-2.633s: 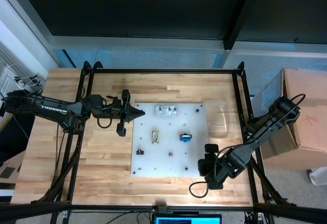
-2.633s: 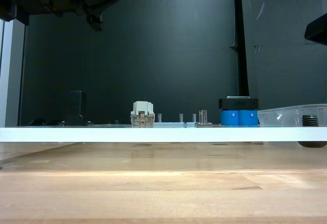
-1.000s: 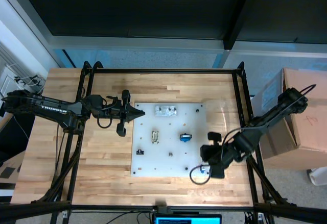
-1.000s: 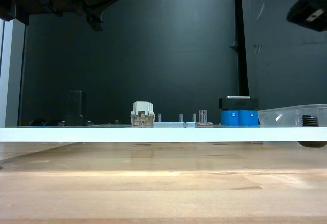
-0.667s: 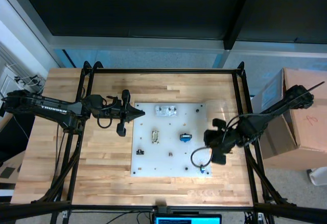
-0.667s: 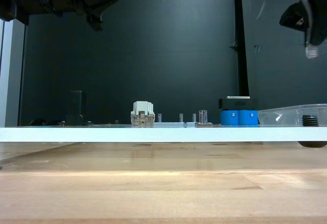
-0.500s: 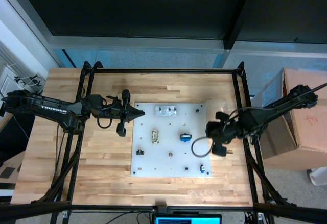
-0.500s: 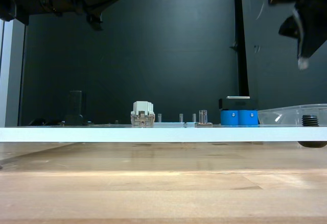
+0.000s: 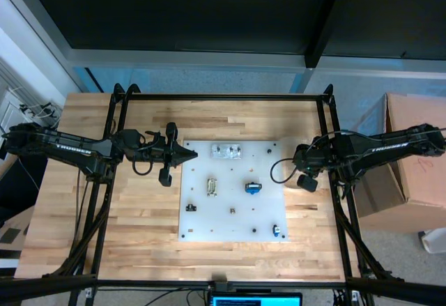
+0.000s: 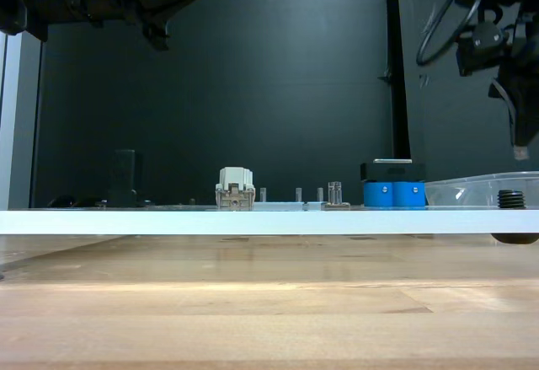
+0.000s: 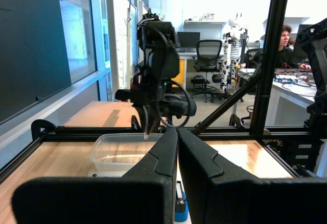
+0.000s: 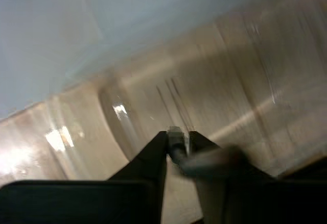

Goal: Remove the RJ45 connector from the taskboard and place in the container

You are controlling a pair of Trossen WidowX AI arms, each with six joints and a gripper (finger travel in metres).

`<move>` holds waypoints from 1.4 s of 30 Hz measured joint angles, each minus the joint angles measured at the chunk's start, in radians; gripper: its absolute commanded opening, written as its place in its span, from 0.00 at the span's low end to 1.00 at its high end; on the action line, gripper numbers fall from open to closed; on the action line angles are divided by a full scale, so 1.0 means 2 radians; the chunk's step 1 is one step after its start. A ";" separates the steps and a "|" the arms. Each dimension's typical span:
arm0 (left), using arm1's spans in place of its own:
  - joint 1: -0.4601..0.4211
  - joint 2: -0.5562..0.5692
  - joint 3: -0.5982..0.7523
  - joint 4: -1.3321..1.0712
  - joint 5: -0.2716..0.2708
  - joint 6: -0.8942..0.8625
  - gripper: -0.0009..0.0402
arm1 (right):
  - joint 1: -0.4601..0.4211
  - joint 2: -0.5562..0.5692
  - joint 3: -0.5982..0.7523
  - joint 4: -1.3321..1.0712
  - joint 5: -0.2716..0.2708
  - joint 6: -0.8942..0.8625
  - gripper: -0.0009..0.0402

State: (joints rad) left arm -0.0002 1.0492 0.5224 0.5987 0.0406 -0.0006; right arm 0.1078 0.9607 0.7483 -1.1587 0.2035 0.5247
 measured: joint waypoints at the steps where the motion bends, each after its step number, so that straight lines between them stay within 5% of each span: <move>1: 0.000 0.000 0.000 0.000 0.000 0.000 0.02 | -0.005 0.000 -0.002 -0.001 -0.005 -0.003 0.35; 9: 0.000 0.000 0.000 0.000 0.000 0.000 0.02 | -0.025 -0.001 -0.003 -0.002 -0.008 -0.019 0.59; 15: 0.000 0.000 0.000 0.000 0.000 0.000 0.02 | -0.025 -0.005 0.001 0.018 -0.009 -0.051 0.62; 25: 0.000 0.000 0.000 0.000 0.000 0.000 0.02 | -0.024 -0.020 0.048 0.221 -0.013 -0.155 0.38; 35: 0.000 0.000 0.000 0.000 0.000 0.000 0.02 | -0.025 -0.029 0.023 0.440 -0.065 -0.241 0.02; 42: 0.000 0.000 0.000 0.000 0.000 0.000 0.02 | -0.026 -0.029 -0.016 0.594 -0.078 -0.265 0.02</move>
State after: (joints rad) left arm -0.0002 1.0492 0.5228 0.5991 0.0402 -0.0002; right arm 0.0559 0.9024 0.7155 0.0288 0.0479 -0.0059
